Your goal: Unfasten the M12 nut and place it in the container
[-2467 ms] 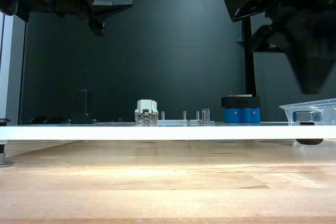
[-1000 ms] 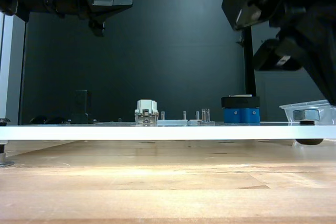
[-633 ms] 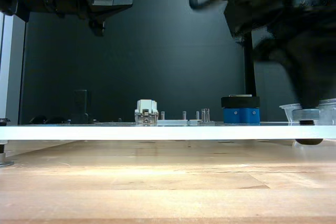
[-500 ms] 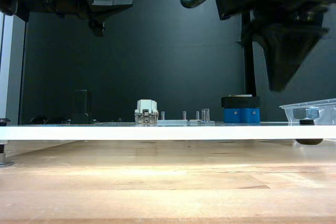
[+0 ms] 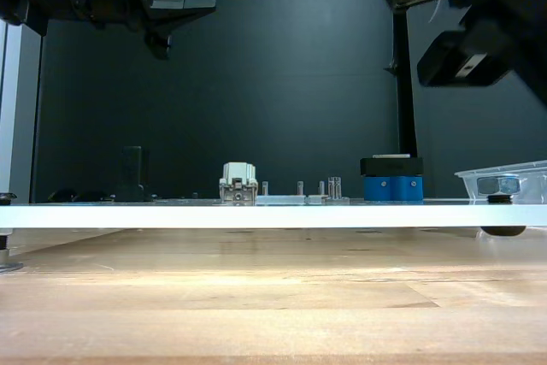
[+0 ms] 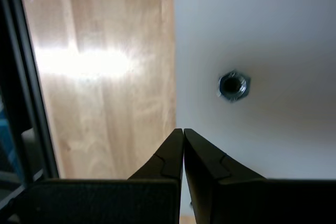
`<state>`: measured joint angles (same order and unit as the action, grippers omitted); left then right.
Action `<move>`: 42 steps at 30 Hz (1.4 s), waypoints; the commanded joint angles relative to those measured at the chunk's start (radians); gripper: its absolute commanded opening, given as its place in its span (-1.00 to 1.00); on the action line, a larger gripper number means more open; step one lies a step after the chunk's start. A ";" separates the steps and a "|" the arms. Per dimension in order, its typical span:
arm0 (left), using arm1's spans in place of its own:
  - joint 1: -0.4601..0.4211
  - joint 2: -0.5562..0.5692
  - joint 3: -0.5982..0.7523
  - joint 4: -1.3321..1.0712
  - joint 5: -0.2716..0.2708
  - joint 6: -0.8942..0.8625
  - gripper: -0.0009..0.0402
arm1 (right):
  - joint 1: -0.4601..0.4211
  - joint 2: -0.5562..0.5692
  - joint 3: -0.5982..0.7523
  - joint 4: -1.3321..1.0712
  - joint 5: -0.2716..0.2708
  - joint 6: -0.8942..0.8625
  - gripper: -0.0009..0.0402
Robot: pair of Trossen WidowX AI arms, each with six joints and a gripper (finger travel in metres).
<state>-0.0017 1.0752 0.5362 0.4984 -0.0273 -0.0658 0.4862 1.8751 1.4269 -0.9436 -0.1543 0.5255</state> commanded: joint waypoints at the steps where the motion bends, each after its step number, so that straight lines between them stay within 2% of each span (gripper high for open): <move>1: 0.000 0.000 0.000 0.001 0.000 0.000 -0.96 | -0.001 0.019 -0.013 0.030 0.006 0.001 -0.96; 11: 0.000 0.000 0.000 0.000 0.000 0.000 -0.96 | 0.000 0.061 -0.013 0.052 0.042 -0.015 -0.96; 13: 0.000 0.000 0.000 0.000 0.000 0.000 -0.96 | 0.000 0.060 -0.013 0.042 0.092 -0.018 -0.96; 17: 0.000 0.000 0.000 0.000 0.000 0.000 -0.96 | -0.002 0.049 -0.003 -0.069 0.321 0.040 -0.96; 19: 0.000 0.000 0.000 0.000 0.000 0.000 -0.96 | -0.002 0.049 0.017 -0.127 0.375 0.044 -0.96; 20: 0.000 0.000 0.000 0.001 0.000 0.000 -0.96 | -0.002 0.048 0.026 -0.142 0.376 0.046 -0.96; 23: 0.000 0.000 0.000 0.000 0.000 0.000 -0.96 | -0.002 0.042 0.035 -0.152 0.365 0.046 -0.96; 27: 0.000 0.000 0.000 0.001 0.000 0.000 -0.96 | -0.002 0.032 0.035 -0.134 0.296 0.046 -0.96; 29: 0.000 0.000 0.000 0.000 0.000 0.000 -0.96 | -0.002 0.028 0.037 -0.120 0.230 0.045 -0.96; 33: 0.000 0.000 0.000 0.002 0.000 0.000 -0.96 | -0.002 0.027 0.036 -0.066 0.050 0.044 -0.96; 34: 0.000 0.000 0.000 0.001 0.000 0.000 -0.96 | -0.002 0.029 0.036 -0.054 0.024 0.045 -0.96; 42: 0.000 0.000 0.000 0.000 0.000 0.000 -0.96 | -0.001 0.067 0.023 0.010 0.020 0.045 -0.96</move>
<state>-0.0017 1.0752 0.5362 0.4988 -0.0273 -0.0658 0.4847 1.9339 1.4528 -0.9504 -0.1337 0.5713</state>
